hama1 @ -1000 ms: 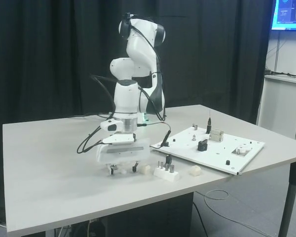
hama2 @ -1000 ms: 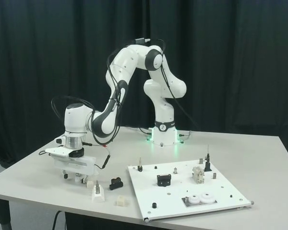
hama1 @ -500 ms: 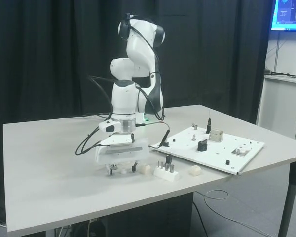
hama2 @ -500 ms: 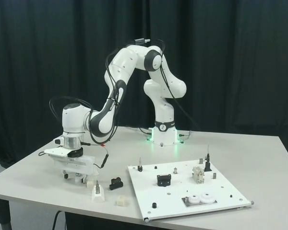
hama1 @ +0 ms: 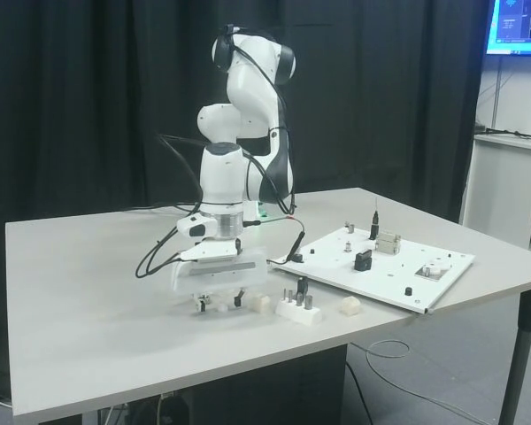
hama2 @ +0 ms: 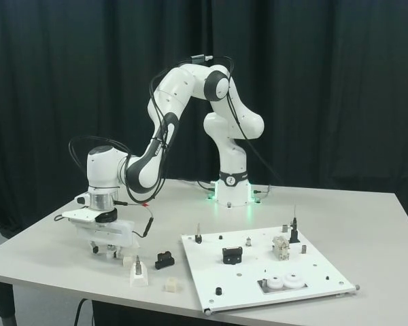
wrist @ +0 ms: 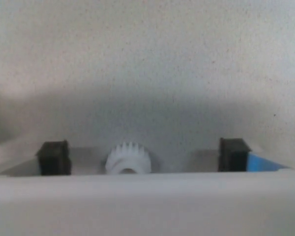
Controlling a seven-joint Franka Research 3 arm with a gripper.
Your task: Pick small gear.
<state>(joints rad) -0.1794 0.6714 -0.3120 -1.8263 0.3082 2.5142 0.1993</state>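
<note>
Small gear (wrist: 128,158) (white) sits between open claw (wrist: 143,156) fingers

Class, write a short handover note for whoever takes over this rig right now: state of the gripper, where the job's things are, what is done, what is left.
Gripper: open, low over the grey table, its black fingers on either side of the small gear with gaps on both sides.
Small gear: white, between the fingers, nearer one than the other; whether it rests on the table cannot be told.
White board with its parts lies off to the side.
Done: gripper placed around the gear.
Left: shut the fingers on the gear and lift it.
</note>
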